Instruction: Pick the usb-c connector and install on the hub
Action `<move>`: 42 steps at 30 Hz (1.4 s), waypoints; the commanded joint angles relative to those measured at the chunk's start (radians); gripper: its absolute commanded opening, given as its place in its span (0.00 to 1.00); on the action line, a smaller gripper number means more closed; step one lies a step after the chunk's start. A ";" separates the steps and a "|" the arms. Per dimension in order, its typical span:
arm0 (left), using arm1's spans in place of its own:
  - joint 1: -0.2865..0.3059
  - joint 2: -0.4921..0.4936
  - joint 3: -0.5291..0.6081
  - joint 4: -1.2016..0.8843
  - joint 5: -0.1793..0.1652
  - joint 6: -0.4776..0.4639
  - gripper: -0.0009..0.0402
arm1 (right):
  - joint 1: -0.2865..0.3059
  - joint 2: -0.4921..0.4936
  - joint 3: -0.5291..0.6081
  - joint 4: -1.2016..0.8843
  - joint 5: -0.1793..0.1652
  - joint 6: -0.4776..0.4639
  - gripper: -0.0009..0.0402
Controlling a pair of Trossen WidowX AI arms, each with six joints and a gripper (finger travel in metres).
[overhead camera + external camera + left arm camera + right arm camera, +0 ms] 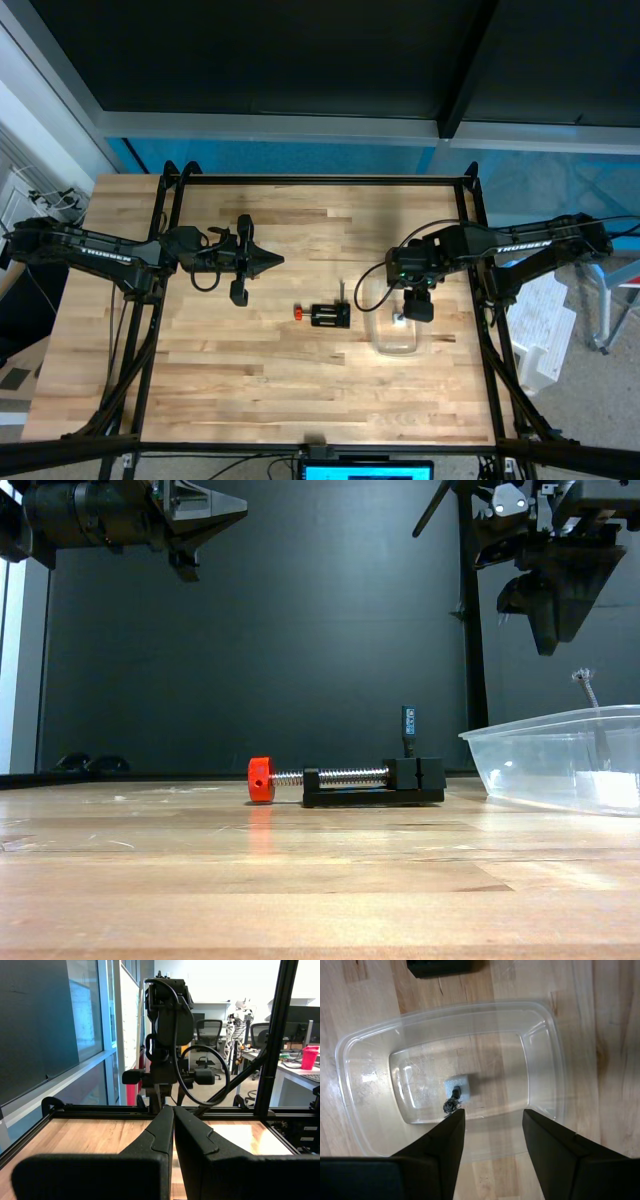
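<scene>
The usb-c connector (pixel 457 1085) was seen inside the clear tray (pixel 542 1030), set beside the hub (pixel 328 316) near the worktop's (pixel 250 390) middle. The right gripper (pixel 492 1116) was held above the tray, jaws apart; the left gripper (pixel 173 1110) was held aloft, jaws together.

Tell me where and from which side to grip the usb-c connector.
Probably grip the usb-c connector by its white body, from straight above: the walls of the clear tray block side approaches. The open right gripper hangs over it; the left gripper is parked shut, high at the left.
</scene>
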 commanded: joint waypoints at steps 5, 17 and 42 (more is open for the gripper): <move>0.000 0.000 0.000 0.000 0.000 0.000 0.02 | 0.022 0.042 0.000 0.027 0.001 0.026 0.47; 0.000 0.000 0.000 0.000 0.000 0.000 0.02 | 0.044 0.088 -0.002 0.060 0.009 0.064 0.47; 0.000 0.000 0.000 0.000 0.000 0.000 0.02 | 0.069 0.220 -0.002 0.124 0.008 0.067 0.47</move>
